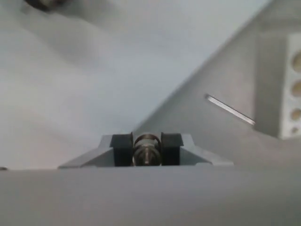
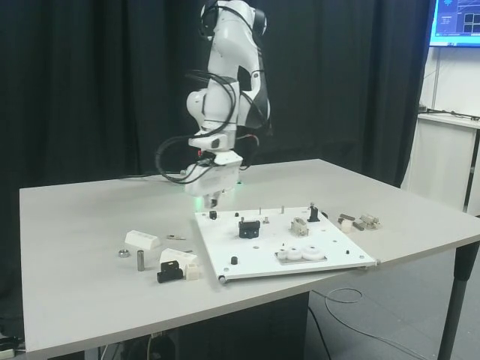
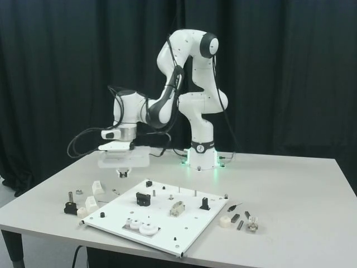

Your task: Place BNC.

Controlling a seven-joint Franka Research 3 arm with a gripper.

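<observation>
One white arm is bolted to one grey table. One hand is present; its two black fingers are closed on one BNC connector, a metal cylindrical part gripped between the pads. The connector is therefore in the hand, held in the air above the table, just beyond the far-left corner of the board as the first room view shows it.

One white board lies flat on the table. On the board:
- two white gears, side by side on one grey plate near the front edge;
- one black block near the centre;
- one small black upright part toward the far edge.

Beside the board on the table, counted in the first room view:
- one white block;
- one black bracket touching a small white piece;
- one short upright cylinder;
- several small parts grouped at the opposite side; their exact number cannot be told.

Arm pose: the base stands at the far side of the table, the upper links rise and fold over, and the forearm reaches down and forward. The hand points straight down.
</observation>
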